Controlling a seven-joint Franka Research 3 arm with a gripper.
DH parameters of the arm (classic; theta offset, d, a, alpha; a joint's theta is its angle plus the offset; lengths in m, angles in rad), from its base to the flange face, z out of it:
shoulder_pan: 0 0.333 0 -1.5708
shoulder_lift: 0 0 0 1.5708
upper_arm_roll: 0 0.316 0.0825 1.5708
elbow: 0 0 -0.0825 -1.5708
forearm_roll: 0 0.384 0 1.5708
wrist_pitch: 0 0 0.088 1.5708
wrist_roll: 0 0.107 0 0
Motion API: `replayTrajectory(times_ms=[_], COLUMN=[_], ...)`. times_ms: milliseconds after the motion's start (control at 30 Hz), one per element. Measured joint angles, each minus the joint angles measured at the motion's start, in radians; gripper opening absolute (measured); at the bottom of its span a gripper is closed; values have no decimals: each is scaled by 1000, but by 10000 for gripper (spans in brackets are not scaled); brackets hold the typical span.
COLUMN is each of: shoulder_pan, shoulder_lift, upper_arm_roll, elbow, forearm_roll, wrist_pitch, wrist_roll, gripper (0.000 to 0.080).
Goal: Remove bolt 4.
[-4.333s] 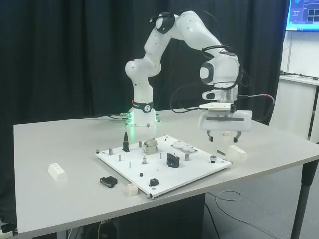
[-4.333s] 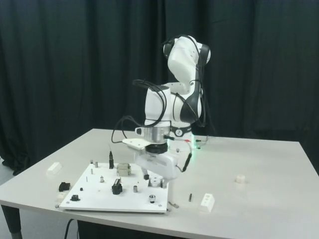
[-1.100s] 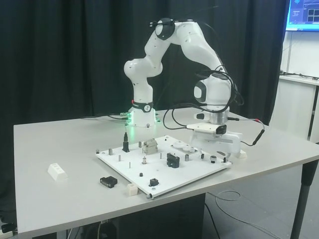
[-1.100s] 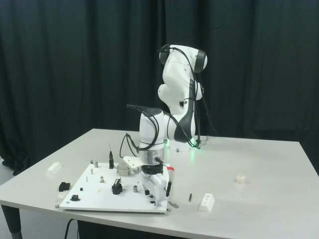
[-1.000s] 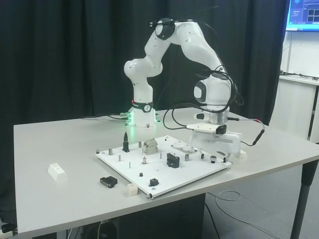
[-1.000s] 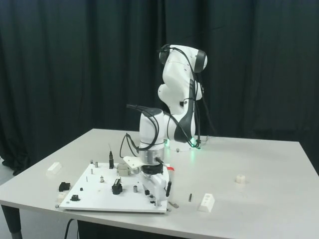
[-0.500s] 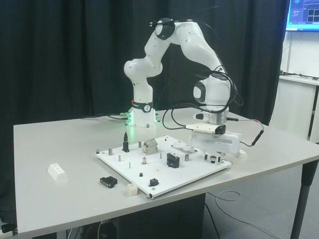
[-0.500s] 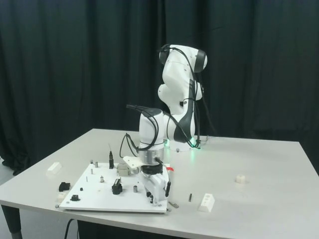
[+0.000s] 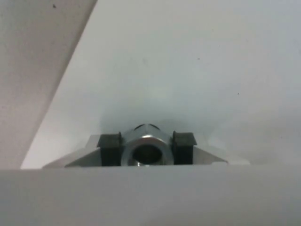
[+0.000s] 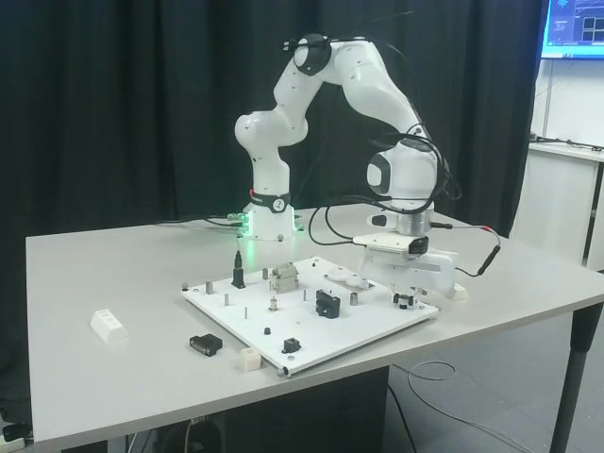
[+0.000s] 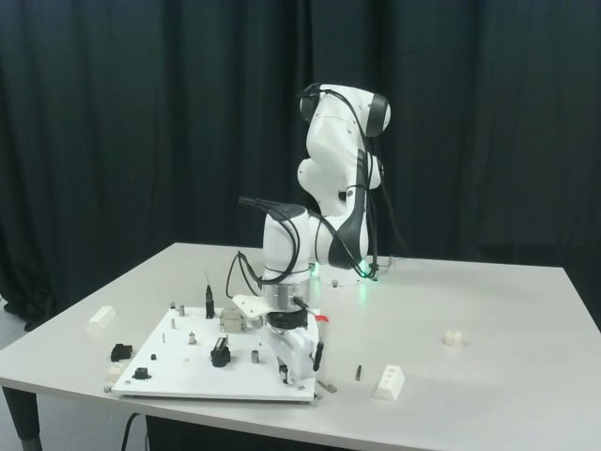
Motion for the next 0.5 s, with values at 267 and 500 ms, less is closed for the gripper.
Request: replayTrajectory(times_ms=[267,500], shoulder_pan=[0,0], shoulder_lift=[1,1], upper_arm_roll=[1,1], elbow=[0,0], forearm_roll=[-3,-4], wrist_pitch=[3,4], wrist_roll=[-61,-149], gripper=[229,229])
